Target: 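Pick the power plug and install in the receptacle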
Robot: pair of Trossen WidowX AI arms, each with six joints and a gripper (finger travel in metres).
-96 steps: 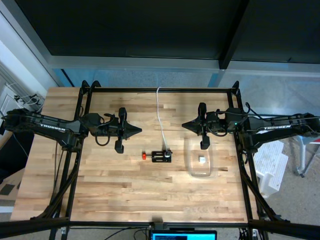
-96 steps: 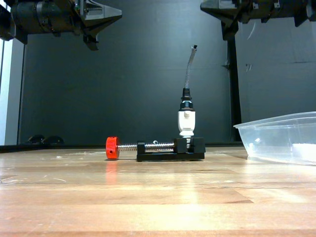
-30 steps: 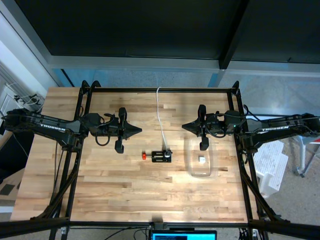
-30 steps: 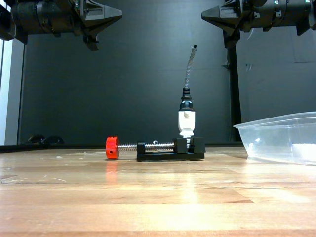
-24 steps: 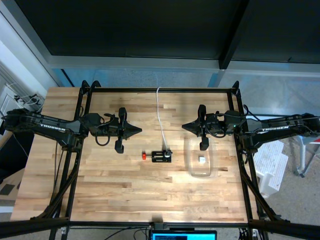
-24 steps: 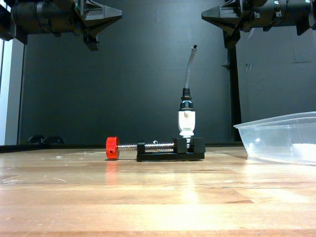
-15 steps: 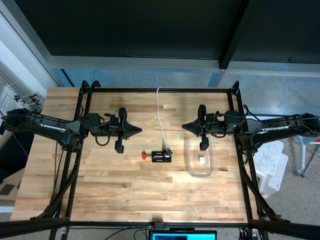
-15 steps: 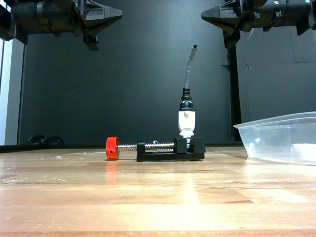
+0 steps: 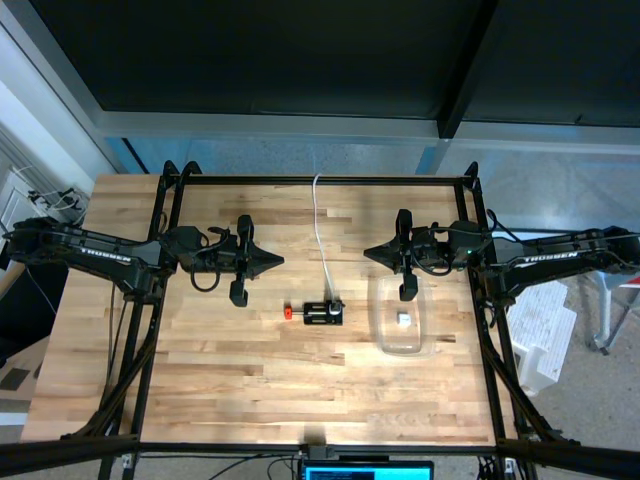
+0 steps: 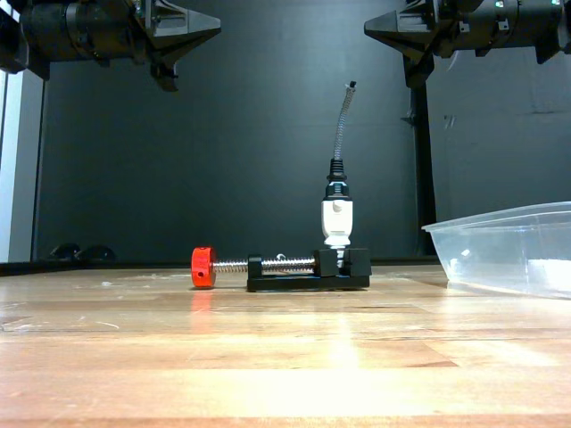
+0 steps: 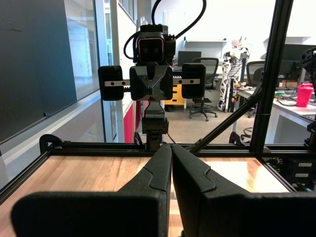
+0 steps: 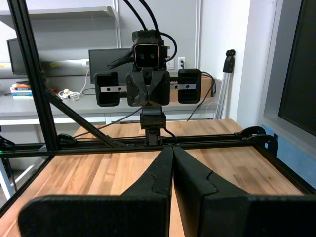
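Receptacle (image 9: 337, 304) upright in vise (image 9: 318, 313) mid-bench (image 9: 250, 390), white cable (image 9: 320, 225) trailing away. Power plug not made out in any view. Left gripper (image 9: 279, 261) and right gripper (image 9: 368, 252) hover high, either side of vise, fingers together on both. Judgement: find plug first, part fingers before descent, grip body not cord, seat straight down. Left arm (image 9: 85, 253) and right arm (image 9: 545, 257) lettered "TROSSEN".

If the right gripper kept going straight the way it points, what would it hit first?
Probably the left gripper, shut, facing it tip to tip from the left. The right gripper, also shut, seems to point above the white cable between them, though depth is unclear.
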